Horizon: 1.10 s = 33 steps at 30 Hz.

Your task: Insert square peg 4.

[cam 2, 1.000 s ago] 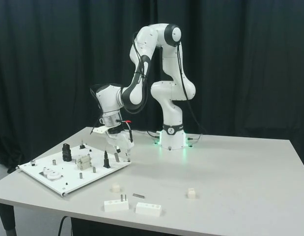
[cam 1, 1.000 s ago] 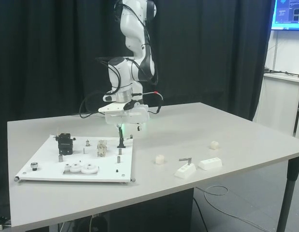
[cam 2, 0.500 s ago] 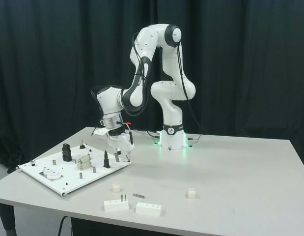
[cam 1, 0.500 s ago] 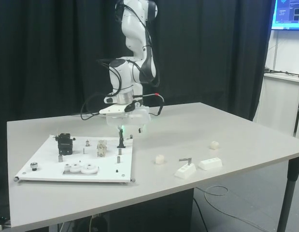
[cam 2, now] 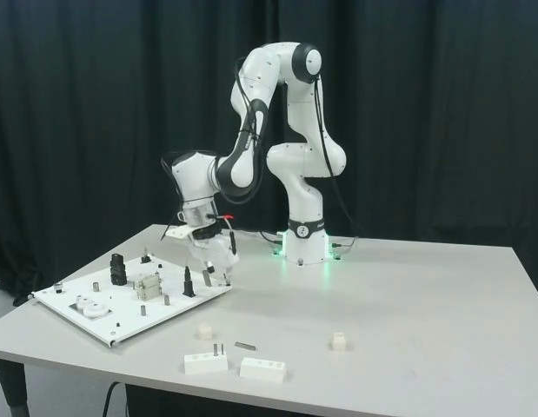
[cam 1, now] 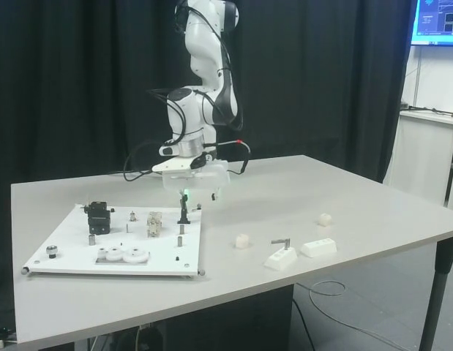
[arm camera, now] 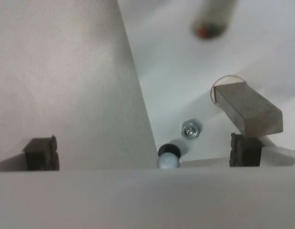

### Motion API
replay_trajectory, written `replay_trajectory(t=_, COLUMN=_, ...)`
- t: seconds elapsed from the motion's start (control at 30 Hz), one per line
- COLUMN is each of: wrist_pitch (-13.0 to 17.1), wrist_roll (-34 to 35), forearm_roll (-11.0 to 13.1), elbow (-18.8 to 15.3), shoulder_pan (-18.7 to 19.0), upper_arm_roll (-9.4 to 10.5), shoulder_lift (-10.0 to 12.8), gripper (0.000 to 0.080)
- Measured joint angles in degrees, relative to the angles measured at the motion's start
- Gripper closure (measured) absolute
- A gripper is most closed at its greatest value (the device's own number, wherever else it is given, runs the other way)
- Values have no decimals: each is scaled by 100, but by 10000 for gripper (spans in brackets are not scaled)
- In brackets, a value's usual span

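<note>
wrist view: gripper point(arm camera: 143, 151) open, holding nothing; grey square peg point(arm camera: 247, 106) stands in the white board point(arm camera: 185, 62), just by one fingertip point(arm camera: 246, 150), long axis upright.
first room view: gripper point(cam 1: 191, 194) hovers over board's far corner.
second room view: peg point(cam 2: 206, 276) below gripper, near board edge.

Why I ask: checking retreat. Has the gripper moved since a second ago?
Yes. The gripper has risen, judged against the fixed white board beneath it.
</note>
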Motion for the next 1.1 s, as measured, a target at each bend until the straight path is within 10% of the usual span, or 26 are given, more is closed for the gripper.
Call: replay_trajectory(t=1.1, wrist_pitch=-522, wrist_roll=629, forearm_roll=-854, elbow=102, shoulder_pan=-1, upper_arm_roll=-80, shoulder_lift=-560, gripper=3)
